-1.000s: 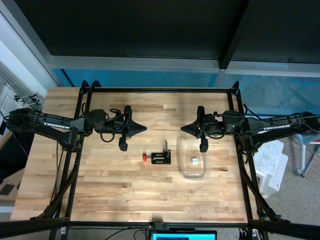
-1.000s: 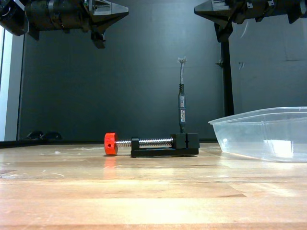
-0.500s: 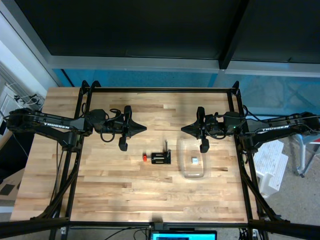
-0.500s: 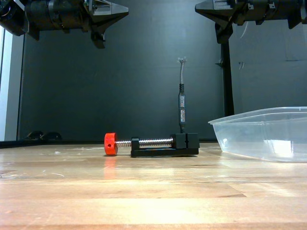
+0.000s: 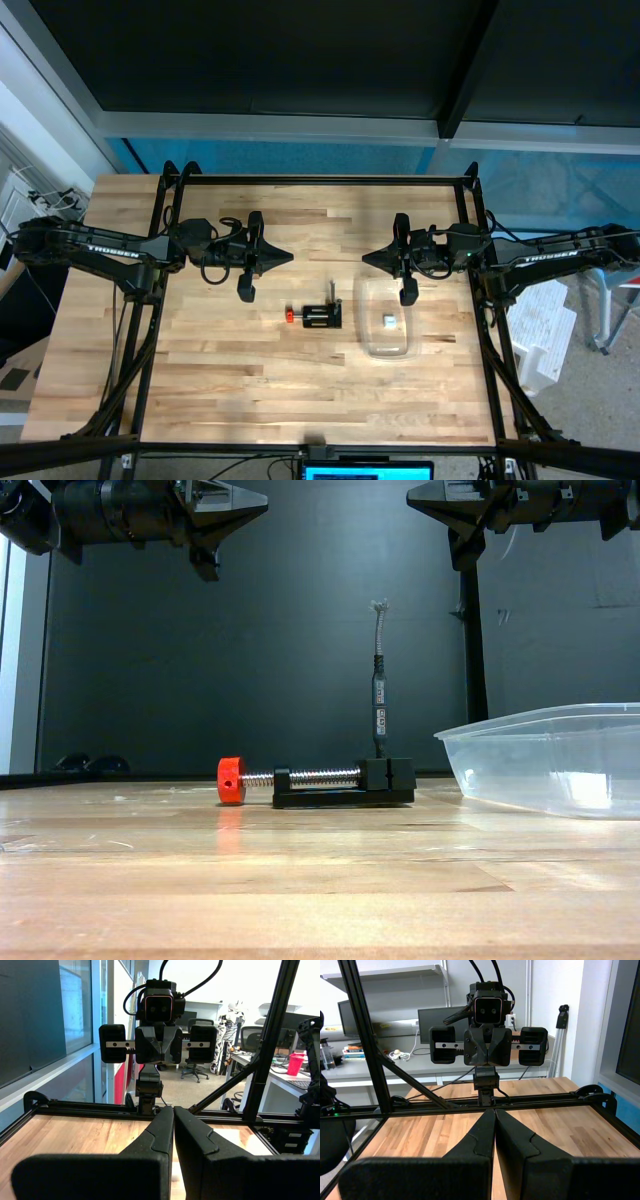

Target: Pick the usb-c connector and install on the hub

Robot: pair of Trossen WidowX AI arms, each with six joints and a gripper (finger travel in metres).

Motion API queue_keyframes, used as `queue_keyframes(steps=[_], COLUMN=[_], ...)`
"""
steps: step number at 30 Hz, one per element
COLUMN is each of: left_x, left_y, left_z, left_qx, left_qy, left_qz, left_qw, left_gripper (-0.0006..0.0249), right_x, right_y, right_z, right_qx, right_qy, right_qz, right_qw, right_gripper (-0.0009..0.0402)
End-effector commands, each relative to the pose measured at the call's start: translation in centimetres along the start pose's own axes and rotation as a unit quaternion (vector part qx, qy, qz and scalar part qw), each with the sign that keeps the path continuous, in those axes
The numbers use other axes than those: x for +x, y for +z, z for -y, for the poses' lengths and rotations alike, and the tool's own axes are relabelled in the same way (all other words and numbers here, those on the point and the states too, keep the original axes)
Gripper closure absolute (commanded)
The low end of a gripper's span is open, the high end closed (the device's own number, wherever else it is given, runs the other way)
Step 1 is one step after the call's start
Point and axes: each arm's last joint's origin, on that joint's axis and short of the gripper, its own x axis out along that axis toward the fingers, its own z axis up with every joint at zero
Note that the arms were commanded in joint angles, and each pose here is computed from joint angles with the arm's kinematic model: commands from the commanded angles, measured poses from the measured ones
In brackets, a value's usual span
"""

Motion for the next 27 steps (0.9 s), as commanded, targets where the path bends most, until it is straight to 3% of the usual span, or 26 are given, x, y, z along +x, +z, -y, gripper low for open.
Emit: queue_keyframes(steps=[1, 27], left_x=[0.00, 0.00], left_y=[0.00, 0.00], left_z=[-0.01, 0.00], left_qx=[0.000, 0.000], left_qy=[0.000, 0.000], left_qz=[0.000, 0.000], left_qw=[1.000, 1.000], left_gripper=[0.0243, 0.0243], right_x=[0.02, 0.01], right_y=[-0.01, -0.15], right_z=[-0.01, -0.01], right_qx=[0.001, 0.000], right_qy=[0.000, 0.000], right_qz=[-0.001, -0.008], right_qw=[1.000, 1.000], right_gripper=[0.0393, 0.0393])
